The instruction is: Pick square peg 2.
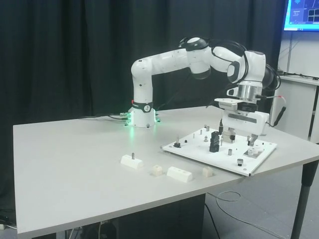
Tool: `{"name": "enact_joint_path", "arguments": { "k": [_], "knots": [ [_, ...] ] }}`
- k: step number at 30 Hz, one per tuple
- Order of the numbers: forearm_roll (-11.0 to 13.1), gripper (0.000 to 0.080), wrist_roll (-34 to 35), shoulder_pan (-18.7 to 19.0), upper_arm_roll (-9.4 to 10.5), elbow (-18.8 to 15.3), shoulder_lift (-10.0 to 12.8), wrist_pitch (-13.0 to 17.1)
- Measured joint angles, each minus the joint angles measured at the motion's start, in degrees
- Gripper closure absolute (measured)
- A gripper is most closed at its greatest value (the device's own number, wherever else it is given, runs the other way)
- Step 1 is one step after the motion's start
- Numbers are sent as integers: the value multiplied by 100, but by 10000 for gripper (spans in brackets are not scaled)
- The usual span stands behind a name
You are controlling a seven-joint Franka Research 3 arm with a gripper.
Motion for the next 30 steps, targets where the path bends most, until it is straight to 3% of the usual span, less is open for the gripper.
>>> {"name": "enact_joint_path", "arguments": {
  "k": [14,30],
  "knots": [
    [-174,3,-460,-23,-36,54,0,-73],
    [-814,3,-2560,-21,-346,-24,0,-617]
  ]
}}
